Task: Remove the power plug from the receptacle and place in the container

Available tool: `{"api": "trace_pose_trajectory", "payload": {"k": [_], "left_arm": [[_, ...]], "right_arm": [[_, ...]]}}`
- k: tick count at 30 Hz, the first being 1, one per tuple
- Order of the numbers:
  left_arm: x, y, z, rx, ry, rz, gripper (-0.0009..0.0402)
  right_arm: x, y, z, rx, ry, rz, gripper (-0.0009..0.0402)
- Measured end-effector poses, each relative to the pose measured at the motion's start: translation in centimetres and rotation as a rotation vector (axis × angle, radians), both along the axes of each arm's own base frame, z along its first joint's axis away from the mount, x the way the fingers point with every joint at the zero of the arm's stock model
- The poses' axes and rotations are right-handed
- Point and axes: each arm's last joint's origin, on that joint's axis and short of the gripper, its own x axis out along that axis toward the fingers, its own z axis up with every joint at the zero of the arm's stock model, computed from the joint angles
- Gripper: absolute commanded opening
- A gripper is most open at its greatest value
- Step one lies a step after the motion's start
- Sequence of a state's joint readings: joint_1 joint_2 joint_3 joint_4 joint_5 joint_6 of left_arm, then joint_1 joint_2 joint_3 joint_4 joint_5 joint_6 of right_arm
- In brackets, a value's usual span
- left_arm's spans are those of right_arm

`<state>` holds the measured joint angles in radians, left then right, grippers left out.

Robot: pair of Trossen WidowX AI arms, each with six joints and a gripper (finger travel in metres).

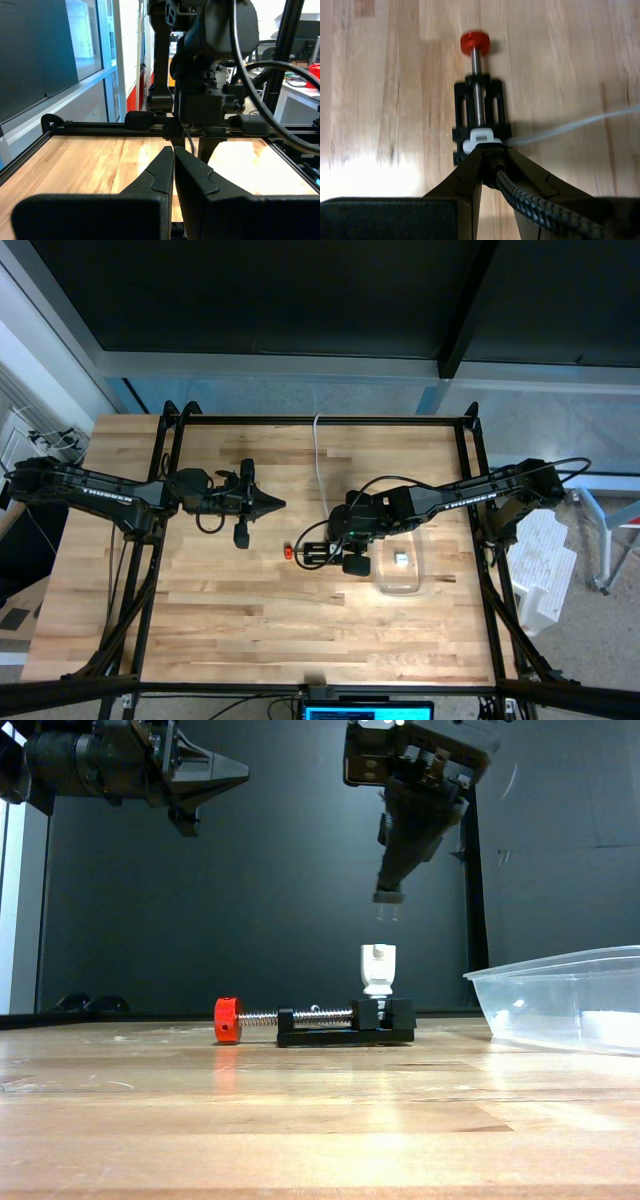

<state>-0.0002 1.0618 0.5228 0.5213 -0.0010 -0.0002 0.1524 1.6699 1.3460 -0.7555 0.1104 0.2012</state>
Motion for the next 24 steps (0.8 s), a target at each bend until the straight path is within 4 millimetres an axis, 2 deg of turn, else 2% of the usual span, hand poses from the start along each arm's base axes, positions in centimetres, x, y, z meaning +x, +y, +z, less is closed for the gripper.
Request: {"api": "trace_pose_trajectory", "payload": {"k": [6, 11, 24], "left_arm": [[0.0, 0.0, 0.0, 0.000, 0.000, 0.000, 0.0000], [0.0, 0.0, 0.0, 0.000, 0.000, 0.000, 0.0000], [0.0, 0.0, 0.0, 0.000, 0.001, 0.000, 0.0000]], "right_arm": [[-1.7, -0.2, 1.7, 0.001, 0.017, 0.004, 0.0000], [-3.5, 0.1, 2.0, 0.002, 0.034, 0.020, 0.0000], [-9.2, 1.5, -0.2, 0.034, 0.081, 0.023, 0.0000]]}}
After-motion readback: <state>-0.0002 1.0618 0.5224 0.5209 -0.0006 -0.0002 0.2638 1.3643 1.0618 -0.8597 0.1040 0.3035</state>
